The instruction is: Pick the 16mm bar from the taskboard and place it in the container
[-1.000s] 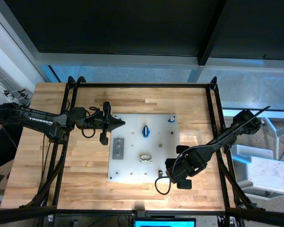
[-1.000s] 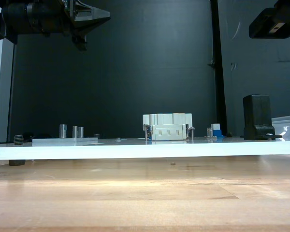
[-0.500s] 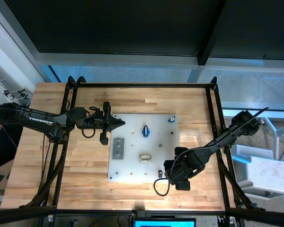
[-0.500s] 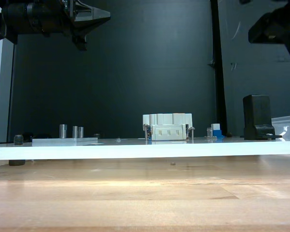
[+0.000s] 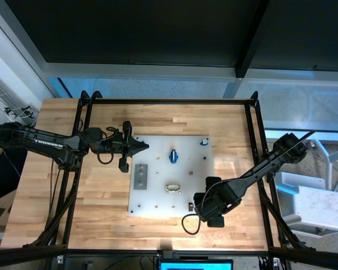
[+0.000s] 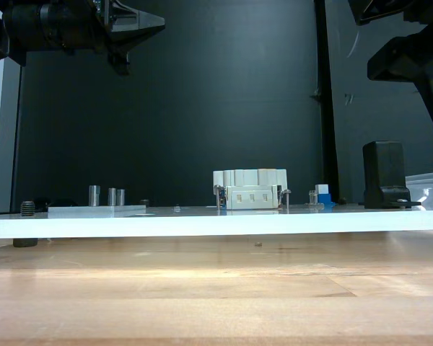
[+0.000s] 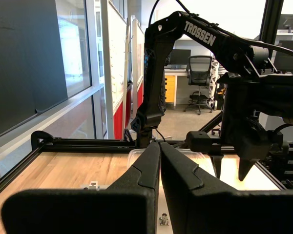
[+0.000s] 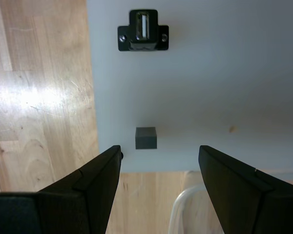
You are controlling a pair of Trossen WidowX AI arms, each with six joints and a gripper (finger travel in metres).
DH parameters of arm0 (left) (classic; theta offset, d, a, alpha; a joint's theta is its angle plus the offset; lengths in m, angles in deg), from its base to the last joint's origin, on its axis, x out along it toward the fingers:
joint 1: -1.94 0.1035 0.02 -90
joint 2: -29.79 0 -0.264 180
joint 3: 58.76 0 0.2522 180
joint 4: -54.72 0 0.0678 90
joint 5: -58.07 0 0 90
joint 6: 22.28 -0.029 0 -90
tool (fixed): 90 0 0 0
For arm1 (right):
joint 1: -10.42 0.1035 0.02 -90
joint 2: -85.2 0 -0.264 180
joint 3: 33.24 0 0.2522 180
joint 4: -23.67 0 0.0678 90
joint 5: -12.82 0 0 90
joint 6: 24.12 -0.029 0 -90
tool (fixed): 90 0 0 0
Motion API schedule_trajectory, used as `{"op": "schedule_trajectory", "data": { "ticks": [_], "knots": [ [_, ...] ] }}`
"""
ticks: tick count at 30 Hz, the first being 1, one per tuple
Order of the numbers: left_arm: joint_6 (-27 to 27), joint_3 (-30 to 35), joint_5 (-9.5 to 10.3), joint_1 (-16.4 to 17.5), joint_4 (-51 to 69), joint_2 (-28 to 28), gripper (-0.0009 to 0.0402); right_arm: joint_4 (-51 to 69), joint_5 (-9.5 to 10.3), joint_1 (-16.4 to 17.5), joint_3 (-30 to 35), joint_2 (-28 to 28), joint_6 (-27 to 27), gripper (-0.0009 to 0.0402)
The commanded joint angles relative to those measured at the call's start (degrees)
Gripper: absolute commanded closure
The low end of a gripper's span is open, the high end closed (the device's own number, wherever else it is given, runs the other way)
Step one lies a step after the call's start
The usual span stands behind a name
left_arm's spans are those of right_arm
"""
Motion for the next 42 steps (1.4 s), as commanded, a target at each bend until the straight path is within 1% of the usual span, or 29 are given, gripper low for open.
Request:
{"op": "schedule_trajectory", "data": {
  "ticks": [1,9,32,42],
  "knots": [
    [0.00,0.02,-0.02,0.02,-0.02,0.00,0.0393,-0.35,-0.07,0.09,0.00,0.68,0.28,0.0171],
    [0.00,0.02,-0.02,0.02,-0.02,0.00,0.0393,-0.61,-0.20,0.42,-0.13,1.57,0.48,0.0171],
    [0.00,0.02,-0.02,0.00,-0.02,0.00,0.0393,-9.64,-0.07,1.09,-7.74,1.68,0.50,0.0171],
    [0.00,0.02,-0.02,0.00,-0.02,0.00,0.0393,-10.82,-0.11,1.29,-8.55,1.68,0.66,0.0172]
  ]
}}
